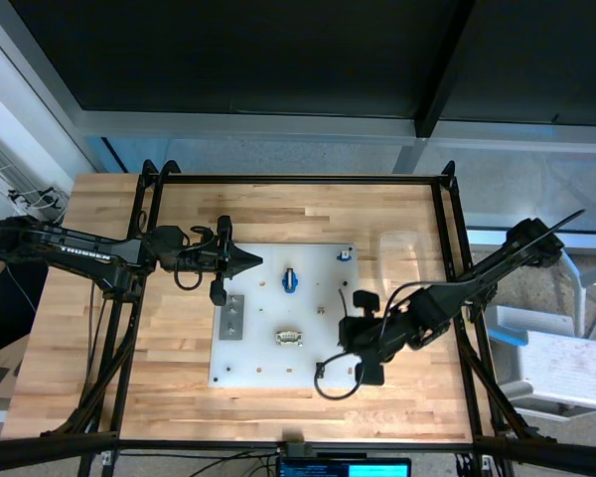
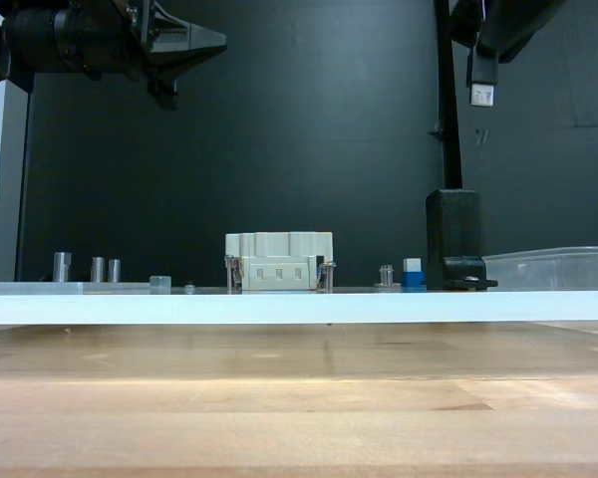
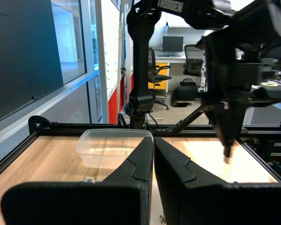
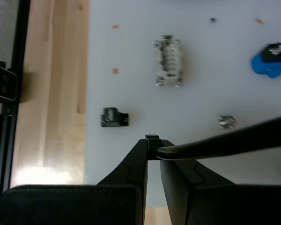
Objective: Remove the USB connector from the USB hub and place in the container
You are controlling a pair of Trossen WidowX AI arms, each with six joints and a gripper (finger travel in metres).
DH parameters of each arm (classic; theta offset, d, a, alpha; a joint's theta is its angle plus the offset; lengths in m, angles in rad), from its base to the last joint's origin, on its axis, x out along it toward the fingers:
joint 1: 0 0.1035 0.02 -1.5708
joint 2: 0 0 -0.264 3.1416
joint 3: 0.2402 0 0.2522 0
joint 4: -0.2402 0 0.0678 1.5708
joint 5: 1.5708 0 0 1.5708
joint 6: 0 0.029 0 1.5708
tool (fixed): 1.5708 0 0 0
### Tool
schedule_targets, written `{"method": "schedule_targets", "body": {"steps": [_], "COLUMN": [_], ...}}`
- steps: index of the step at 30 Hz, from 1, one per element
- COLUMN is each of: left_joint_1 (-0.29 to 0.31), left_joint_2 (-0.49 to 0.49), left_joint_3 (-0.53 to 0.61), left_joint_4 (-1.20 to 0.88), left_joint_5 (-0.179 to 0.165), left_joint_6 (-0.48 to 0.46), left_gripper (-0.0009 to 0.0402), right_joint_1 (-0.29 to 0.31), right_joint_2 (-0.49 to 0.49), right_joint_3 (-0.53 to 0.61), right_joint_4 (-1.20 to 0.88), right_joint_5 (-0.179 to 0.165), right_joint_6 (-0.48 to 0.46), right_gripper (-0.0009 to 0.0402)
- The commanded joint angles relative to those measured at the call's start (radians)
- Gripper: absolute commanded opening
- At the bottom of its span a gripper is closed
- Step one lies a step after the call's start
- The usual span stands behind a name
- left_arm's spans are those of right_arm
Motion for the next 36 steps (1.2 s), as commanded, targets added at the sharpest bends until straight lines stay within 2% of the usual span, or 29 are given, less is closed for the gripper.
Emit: {"method": "schedule_targets", "body": {"steps": [1, 15, 26, 30, 34, 36], "left_joint_1": [0.0, 0.0, 0.0, 0.0, 0.0, 0.0], "left_joint_2": [0.0, 0.0, 0.0, 0.0, 0.0, 0.0], "left_joint_3": [0.0, 0.0, 0.0, 0.0, 0.0, 0.0], "left_joint_4": [0.0, 0.0, 0.0, 0.0, 0.0, 0.0], "left_joint_5": [0.0, 0.0, 0.0, 0.0, 0.0, 0.0], "left_joint_6": [0.0, 0.0, 0.0, 0.0, 0.0, 0.0], "left_gripper": [0.0001, 0.0001, 0.0001, 0.0001, 0.0001, 0.0001], "right_joint_1": [-0.017, -0.076, -0.171, -0.218, -0.269, -0.29], "right_joint_2": [-0.049, -0.274, -0.397, -0.421, -0.434, -0.436], "right_joint_3": [-0.036, -0.185, -0.25, -0.253, -0.253, -0.253], "right_joint_4": [-0.024, -0.122, -0.217, -0.274, -0.325, -0.343], "right_joint_5": [0.0, 0.0, 0.001, 0.001, 0.0, 0.0], "right_joint_6": [0.001, 0.01, 0.067, 0.136, 0.244, 0.259], "right_gripper": [0.0, 0.0, 0.0, 0.0, 0.0, 0.0]}}
